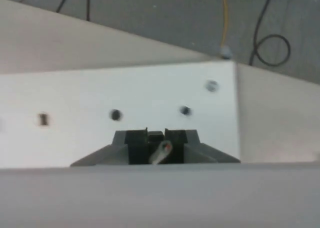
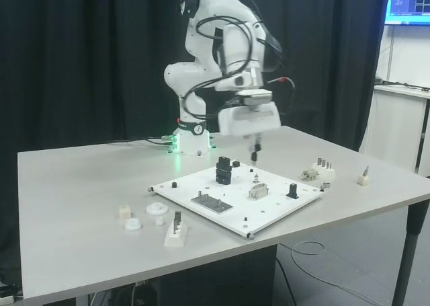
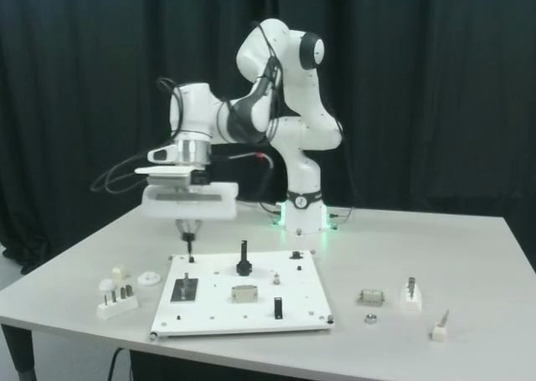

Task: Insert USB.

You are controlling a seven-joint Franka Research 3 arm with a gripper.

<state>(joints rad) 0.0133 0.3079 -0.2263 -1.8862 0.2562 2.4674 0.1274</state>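
The robot arm is holding its gripper up in the air over the white board that lies on the grey table. From the wrist view, the two black fingers sit close together around a small thin thing. I think this is the USB plug, but it is too small to be sure. So the gripper looks closed on it, with only a tiny gap left for the plug. In the second room view, the tip of the gripper hangs just above the far edge of the board, not touching it. The getting-hold part looks done. The plug is not in any hole yet. What is left is the big part: the arm has to carry the plug to the right slot on the board, line it up straight, and push it in. I cannot tell which of the small parts on the board is the slot. A black block stands near the gripper.
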